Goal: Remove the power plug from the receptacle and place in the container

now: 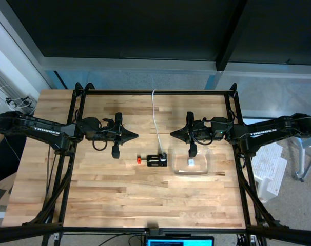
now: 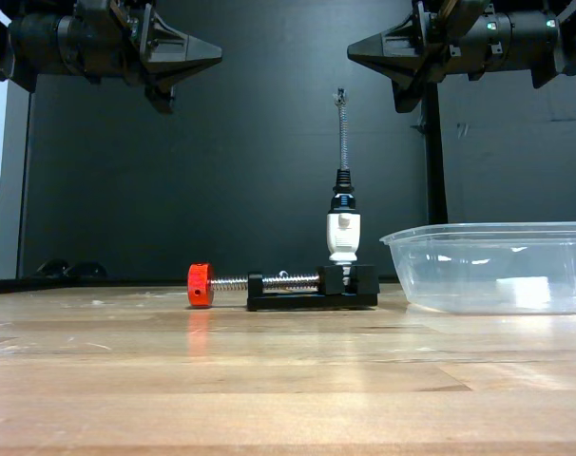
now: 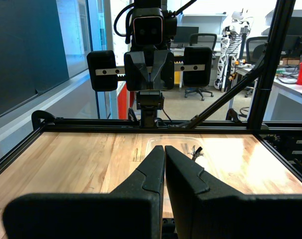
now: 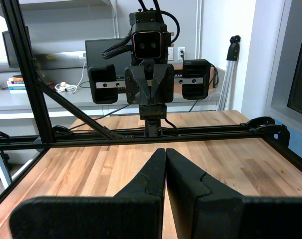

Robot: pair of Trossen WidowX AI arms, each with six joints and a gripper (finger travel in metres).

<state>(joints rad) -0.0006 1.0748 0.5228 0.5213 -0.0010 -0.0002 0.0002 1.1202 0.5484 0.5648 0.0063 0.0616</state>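
- Two hands hang high over the desk (image 1: 94,195), tips facing each other. The left hand (image 1: 136,136) and the right hand (image 1: 171,134) each have their fingers pressed together and hold nothing.
- The power plug (image 2: 342,195) is seated on top of the receptacle (image 2: 343,235), which stands upright in a clamp (image 2: 312,285) at mid-desk. The container (image 2: 459,275) lies just beside the clamp, on the right arm's side.
- For this step I judge the right hand the better choice. It should spread its fingers, descend from straight above, and close on the black body rather than the thin stub above it.
- Pull straight up along the receptacle's axis. A sideways tug could rock the clamp, which seems only to rest on the wood.
- The plug body is small, dark, glossy and roundish, with a ribbed, springy-looking stub.
- The receptacle is a smooth white plastic block.
- The clamp is matt black with a bright threaded screw and a red knob (image 2: 201,285).
- The container is clear, thin-walled and shallow, with rounded corners.
- The desk is made of pale wood strips.
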